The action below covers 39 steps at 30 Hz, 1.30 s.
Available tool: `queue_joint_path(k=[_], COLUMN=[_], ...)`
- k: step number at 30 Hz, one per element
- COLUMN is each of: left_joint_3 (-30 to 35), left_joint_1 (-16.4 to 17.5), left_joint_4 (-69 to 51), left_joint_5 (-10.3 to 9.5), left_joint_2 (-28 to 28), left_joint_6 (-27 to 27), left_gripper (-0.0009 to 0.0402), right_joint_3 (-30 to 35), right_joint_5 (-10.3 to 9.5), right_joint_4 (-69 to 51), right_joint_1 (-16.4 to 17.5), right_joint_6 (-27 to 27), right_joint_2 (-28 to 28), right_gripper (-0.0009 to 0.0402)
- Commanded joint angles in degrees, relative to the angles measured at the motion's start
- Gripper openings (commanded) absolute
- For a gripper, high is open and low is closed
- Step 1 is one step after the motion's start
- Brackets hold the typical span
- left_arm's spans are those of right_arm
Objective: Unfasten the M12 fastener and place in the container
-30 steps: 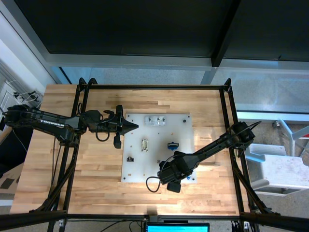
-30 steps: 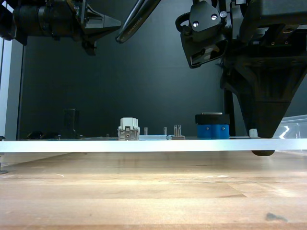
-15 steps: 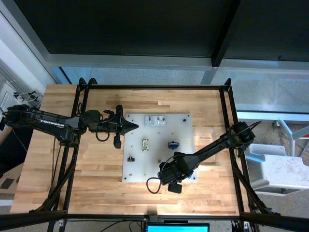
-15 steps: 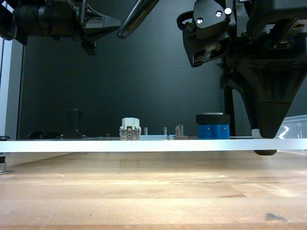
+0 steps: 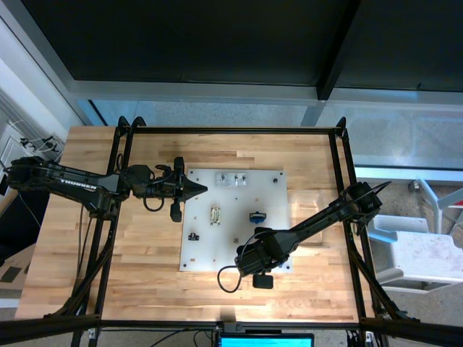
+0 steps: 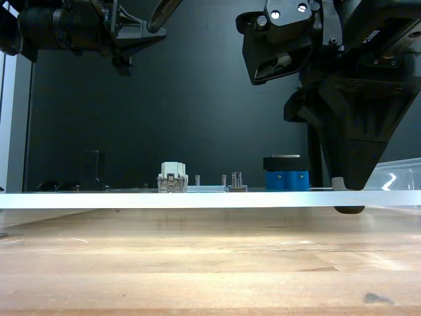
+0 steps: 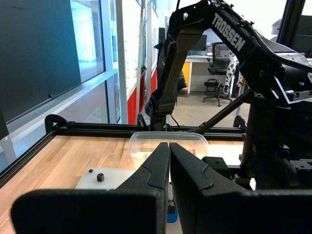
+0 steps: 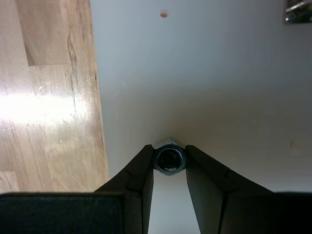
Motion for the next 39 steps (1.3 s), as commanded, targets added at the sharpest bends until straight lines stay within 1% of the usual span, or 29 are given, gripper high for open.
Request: queue_joint_path(k=[1,5,8,19,23,27,30,33,36,39], left_joint_3=[0.0,0.0,0.0,0.0,0.0,0.0,0.0,0.0,0.0,0.0], left_joint_1=[0.0,0.0,0.0,0.0,0.0,0.0,0.0,0.0,0.0,0.0], left_joint_4=[0.0,0.0,0.0,0.0,0.0,0.0,0.0,0.0,0.0,0.0], left_joint_5=[0.00,0.00,0.00,0.02,0.00,0.00,0.02,0.02,0.02,0.02], left_joint_2=[0.0,0.0,0.0,0.0,0.0,0.0,0.0,0.0,0.0,0.0], left_joint_6=[0.0,0.0,0.0,0.0,0.0,0.0,0.0,0.0,0.0,0.0], left_gripper=[0.0000,0.0000,0.0000,0.0000,0.0000,0.0000,0.0000,0.0000,0.0000,0.0000], right_joint_3=[0.1,0.1,0.1,0.1,0.1,0.1,0.1,0.1,0.1,0.1], right_joint_5=[-0.52,-0.52,-0.57,-0.52,-0.50,-0.46,-0.44,-0.44,-0.44,-0.44], right_joint_4=[-0.2,-0.2,-0.3,-0.5,-0.5,-0.5,-0.6,-0.7,-0.6,-0.6], right_joint_1=[0.0,0.0,0.0,0.0,0.0,0.0,0.0,0.0,0.0,0.0], right_joint_6=[-2.5,-8.6,-16.1,-49.9,-64.2,-75.8,-81.1,-85.0,-87.8,-88.1], right_joint_2=[0.0,0.0,0.0,0.0,0.0,0.0,0.0,0.0,0.0,0.0], right_gripper=[0.0000,0.0000,0.0000,0.0000,0.0000,0.0000,0.0000,0.0000,0.0000,0.0000])
